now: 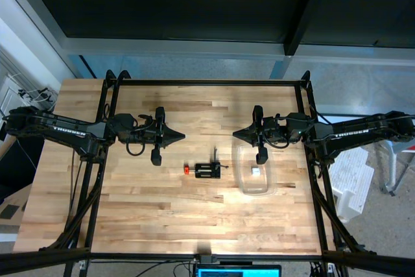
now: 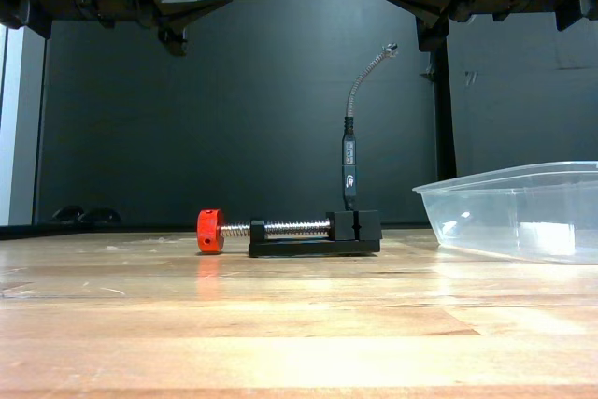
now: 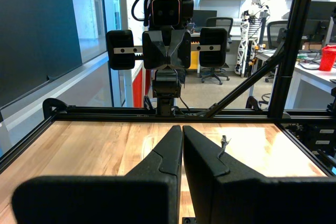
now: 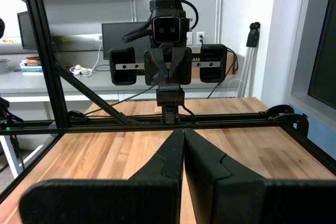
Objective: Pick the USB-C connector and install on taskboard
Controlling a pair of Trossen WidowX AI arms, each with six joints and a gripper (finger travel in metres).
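High view: left end effector at eleven o'clock and right end effector at one o'clock of the taskboard, both pinched together, raised clear. USB-C connector stands upright in the taskboard, seemingly seated.

Overhead, table-level, wrist views facing each other

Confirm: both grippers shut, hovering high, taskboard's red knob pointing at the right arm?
No. The red knob is on the end of the taskboard toward the left arm, as the high view shows. The rest stands: the left gripper and right gripper are both shut, hovering high over the table.
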